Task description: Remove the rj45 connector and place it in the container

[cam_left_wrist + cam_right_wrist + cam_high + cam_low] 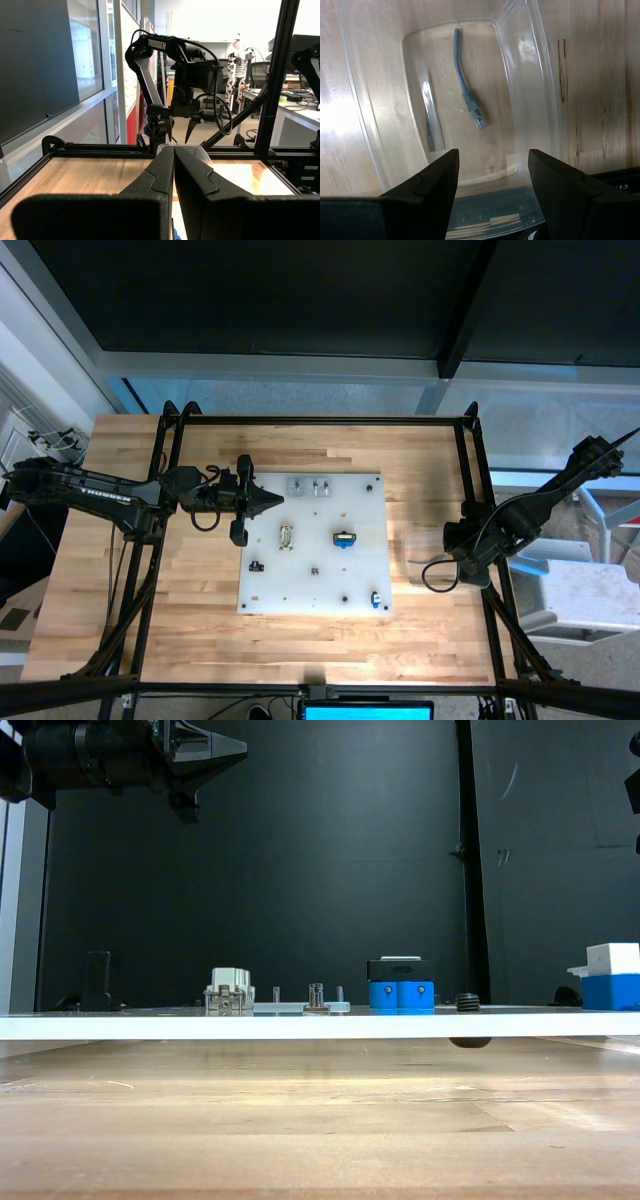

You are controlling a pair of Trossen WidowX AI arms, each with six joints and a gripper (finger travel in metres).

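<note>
Left arm: reaching inward, left pincer [275,500] together, above board [300,580].
Right arm: right pincer [493,155] apart, empty, over container [365,100].

White board [300,590] lying flat on wooden desk [150,620], inside black frame [320,421]. Beige oblong connector [287,538] sitting left of board's centre. Blue-and-black block connector [344,539] standing near it, to right. Clear bracket [310,486] sitting by board's far edge. Small black clip [256,566] sitting near left edge. Lit screen [365,709] glowing at desk's near edge.
</note>
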